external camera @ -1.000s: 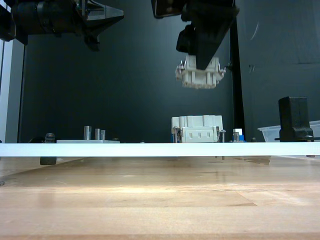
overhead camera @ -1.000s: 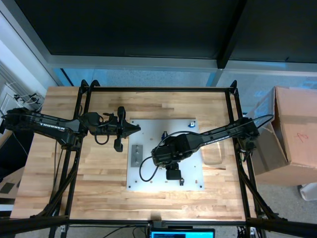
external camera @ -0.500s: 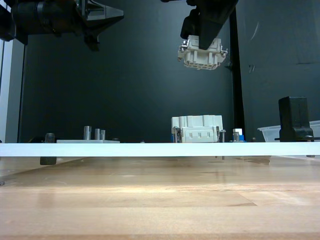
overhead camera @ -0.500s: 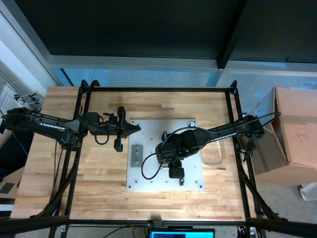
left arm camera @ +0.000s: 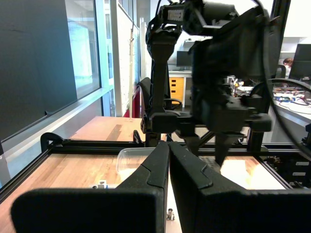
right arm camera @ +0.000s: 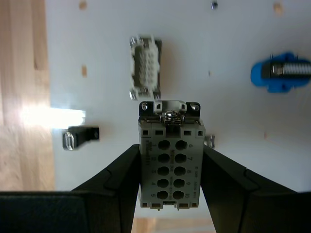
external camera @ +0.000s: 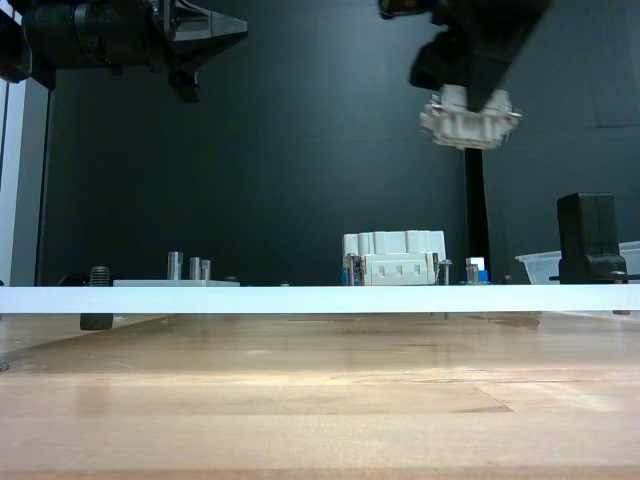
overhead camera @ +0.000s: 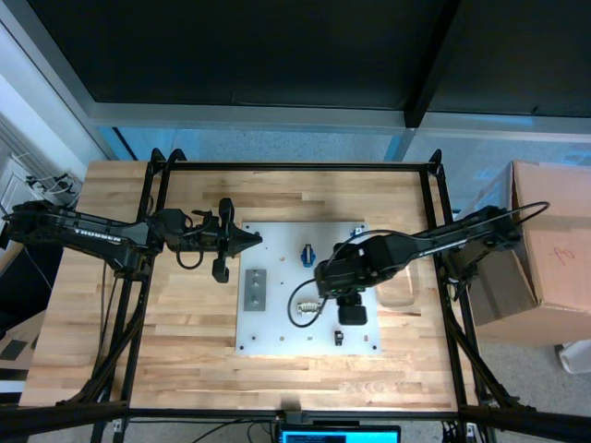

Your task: Remove the HAN10E connector from the taskboard and place in the container

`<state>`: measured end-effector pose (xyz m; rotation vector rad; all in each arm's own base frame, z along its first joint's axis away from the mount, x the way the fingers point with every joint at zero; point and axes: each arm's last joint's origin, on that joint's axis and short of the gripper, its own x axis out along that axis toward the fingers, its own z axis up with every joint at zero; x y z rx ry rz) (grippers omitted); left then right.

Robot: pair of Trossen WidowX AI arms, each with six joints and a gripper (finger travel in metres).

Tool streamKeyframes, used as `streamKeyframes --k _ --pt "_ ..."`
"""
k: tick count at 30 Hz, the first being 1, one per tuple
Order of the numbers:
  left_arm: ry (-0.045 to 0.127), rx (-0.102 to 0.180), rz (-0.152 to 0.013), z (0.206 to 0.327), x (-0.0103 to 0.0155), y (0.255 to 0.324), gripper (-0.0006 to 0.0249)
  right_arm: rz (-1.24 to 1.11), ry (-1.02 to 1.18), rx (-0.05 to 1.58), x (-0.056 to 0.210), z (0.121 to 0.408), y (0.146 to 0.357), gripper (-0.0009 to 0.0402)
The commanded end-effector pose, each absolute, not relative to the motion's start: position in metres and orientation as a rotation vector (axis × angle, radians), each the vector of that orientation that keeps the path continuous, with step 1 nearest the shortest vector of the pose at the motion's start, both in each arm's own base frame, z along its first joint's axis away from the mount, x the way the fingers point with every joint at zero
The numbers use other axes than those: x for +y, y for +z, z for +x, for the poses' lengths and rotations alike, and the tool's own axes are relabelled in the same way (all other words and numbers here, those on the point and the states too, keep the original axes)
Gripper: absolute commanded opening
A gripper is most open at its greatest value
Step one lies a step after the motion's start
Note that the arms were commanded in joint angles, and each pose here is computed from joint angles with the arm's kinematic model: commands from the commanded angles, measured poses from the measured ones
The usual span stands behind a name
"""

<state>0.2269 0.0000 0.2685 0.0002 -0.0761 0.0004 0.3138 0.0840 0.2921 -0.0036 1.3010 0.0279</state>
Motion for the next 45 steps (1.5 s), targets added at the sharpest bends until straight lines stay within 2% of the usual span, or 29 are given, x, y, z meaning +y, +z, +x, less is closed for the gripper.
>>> streamKeyframes --k 1,12,26,45 --pt "0.000 -0.076 0.000 0.227 0.0000 0.2686 0.0000 0.008 0.018 1.305 0.080 0.297 0.287 0.0029" --pt "0.001 -0.076 0.000 0.227 0.0001 0.2686 0.0000 0.062 -0.036 1.333 0.065 0.245 0.275 0.0029" --pt "0.001 -0.076 0.000 0.227 0.0001 0.2685 0.0000 0.128 -0.112 1.356 0.052 0.197 0.254 0.0029" --pt "0.000 -0.076 0.000 0.227 0.0000 0.2685 0.0000 0.145 -0.172 1.442 0.046 0.177 0.224 0.0029"
